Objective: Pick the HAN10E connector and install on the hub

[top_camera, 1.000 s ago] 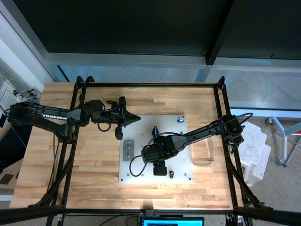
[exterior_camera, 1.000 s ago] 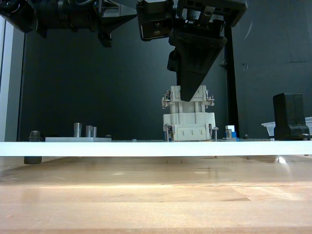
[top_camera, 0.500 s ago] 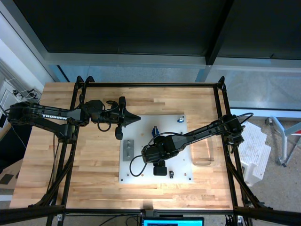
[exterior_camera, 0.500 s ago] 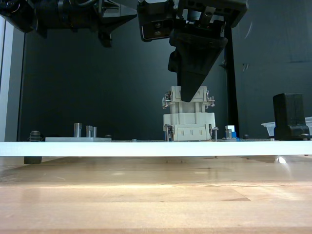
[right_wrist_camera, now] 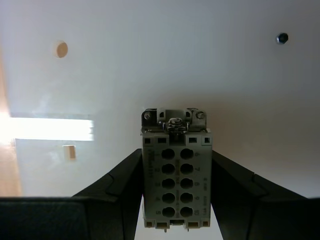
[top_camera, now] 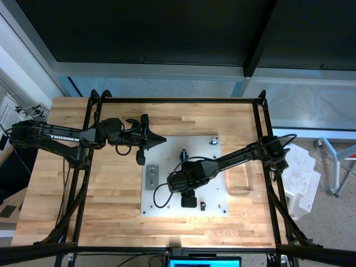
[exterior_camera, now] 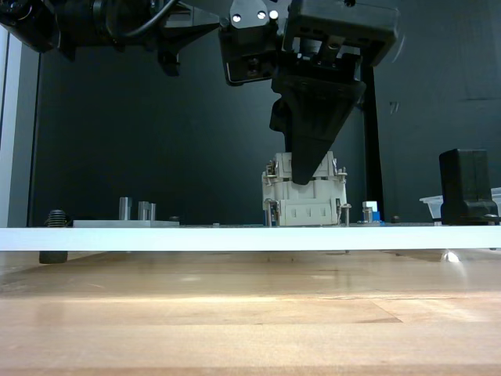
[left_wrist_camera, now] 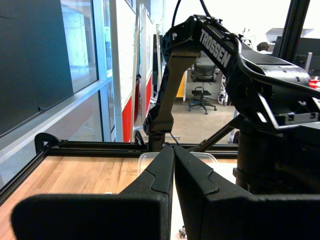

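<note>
Ten dark contact holes are showing in two rows on the HAN10E connector (right_wrist_camera: 176, 170), which is sitting upright on the hub (exterior_camera: 305, 211) on the white board (top_camera: 153, 207). In the low view it is looking mostly sunk into the socket. Being a small moulded plug, it is probably handling as light, stiff and rather smooth. Its long flat sides are offering the best hold, clear of the screw tabs at its ends, and any tilt while pressing is risking a jam. The right gripper (exterior_camera: 302, 178) is pointing straight down and clamping it, its fingers (right_wrist_camera: 122, 182) pressing those two long sides, parted only by the plug's width. The right arm (top_camera: 239, 156) is reaching inward from the table's right edge, wrist bent downward. The left gripper (left_wrist_camera: 173, 172) is hanging level over the board's far left corner, its jaws meeting and holding nothing, well apart from the plug.
</note>
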### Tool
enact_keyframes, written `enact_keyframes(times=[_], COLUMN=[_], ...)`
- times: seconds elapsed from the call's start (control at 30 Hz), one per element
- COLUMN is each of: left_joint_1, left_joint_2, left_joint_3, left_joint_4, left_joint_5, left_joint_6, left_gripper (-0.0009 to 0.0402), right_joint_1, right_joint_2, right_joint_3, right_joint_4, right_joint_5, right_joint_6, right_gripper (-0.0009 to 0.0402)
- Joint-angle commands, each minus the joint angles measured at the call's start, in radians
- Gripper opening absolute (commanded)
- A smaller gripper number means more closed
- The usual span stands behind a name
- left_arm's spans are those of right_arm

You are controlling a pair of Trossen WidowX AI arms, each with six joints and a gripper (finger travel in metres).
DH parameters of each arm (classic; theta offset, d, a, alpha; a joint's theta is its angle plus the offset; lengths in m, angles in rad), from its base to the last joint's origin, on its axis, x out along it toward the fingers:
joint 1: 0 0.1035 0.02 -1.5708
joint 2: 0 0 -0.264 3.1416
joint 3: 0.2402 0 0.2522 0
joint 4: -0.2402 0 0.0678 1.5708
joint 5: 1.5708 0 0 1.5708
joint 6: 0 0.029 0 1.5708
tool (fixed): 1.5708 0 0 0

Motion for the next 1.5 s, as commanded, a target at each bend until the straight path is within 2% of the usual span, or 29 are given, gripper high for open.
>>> enact_keyframes(times=[0.03,0.6,0.93,1.5], left_joint_1=[0.000,0.000,0.000,0.000], left_joint_2=[0.000,0.000,0.000,0.000], left_joint_3=[0.000,0.000,0.000,0.000], left_joint_4=[0.000,0.001,0.000,0.000], left_joint_5=[0.000,0.000,0.000,0.000], left_joint_6=[0.000,0.000,0.000,0.000], left_gripper=[0.0000,0.0000,0.0000,0.0000], right_joint_1=[0.002,0.002,0.002,0.002], right_joint_2=[0.005,0.005,0.005,0.005], right_joint_3=[-0.005,-0.013,-0.069,-0.089], right_joint_4=[-0.009,-0.003,0.046,0.075], right_joint_5=[0.014,0.014,0.014,0.014], right_joint_6=[0.000,0.000,0.000,0.000], right_gripper=[0.0014,0.0013,0.0014,0.0013])
